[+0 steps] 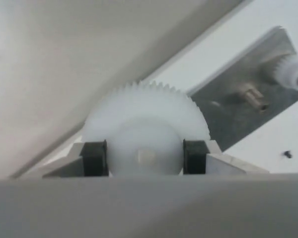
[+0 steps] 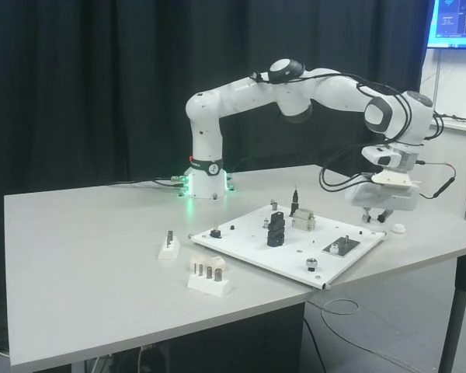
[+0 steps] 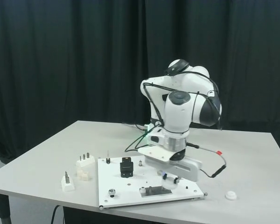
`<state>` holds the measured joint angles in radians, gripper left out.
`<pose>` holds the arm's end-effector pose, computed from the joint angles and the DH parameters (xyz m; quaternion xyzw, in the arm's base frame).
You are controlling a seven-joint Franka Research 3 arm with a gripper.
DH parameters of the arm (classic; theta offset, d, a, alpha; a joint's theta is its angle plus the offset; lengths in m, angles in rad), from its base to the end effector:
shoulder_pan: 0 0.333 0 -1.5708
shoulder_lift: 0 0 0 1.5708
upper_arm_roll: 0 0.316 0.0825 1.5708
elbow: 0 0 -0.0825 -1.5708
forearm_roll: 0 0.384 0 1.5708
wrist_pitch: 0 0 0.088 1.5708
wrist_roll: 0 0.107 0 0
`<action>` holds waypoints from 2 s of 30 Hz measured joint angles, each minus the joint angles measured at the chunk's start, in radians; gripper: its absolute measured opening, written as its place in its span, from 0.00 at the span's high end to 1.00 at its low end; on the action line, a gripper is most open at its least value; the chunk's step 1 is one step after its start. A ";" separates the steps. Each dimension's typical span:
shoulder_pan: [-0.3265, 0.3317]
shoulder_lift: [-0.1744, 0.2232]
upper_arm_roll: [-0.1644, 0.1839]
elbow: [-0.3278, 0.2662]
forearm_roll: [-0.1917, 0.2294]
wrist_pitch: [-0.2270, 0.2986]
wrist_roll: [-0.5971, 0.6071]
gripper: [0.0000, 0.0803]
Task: Insert large gear.
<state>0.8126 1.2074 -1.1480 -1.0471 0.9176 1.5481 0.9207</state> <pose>0.7233 0.1775 0.2756 0.8662 -0.4880 -0.0573 0.0912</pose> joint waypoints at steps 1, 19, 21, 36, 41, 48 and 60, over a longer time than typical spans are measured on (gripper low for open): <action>-0.004 0.000 0.000 -0.003 0.000 -0.002 -0.007 0.59; -0.030 0.000 0.000 -0.091 0.057 -0.021 -0.095 0.59; -0.030 0.000 0.000 -0.099 0.064 -0.022 -0.101 0.59; -0.024 0.000 0.000 -0.134 0.094 -0.032 -0.130 0.59; -0.020 0.000 0.000 -0.141 0.095 -0.038 -0.135 0.59; -0.010 0.000 0.001 -0.157 0.100 -0.039 -0.142 0.59; 0.003 0.001 -0.002 -0.176 0.110 -0.037 -0.150 0.59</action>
<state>0.8160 1.2084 -1.1501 -1.2234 1.0272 1.5107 0.7703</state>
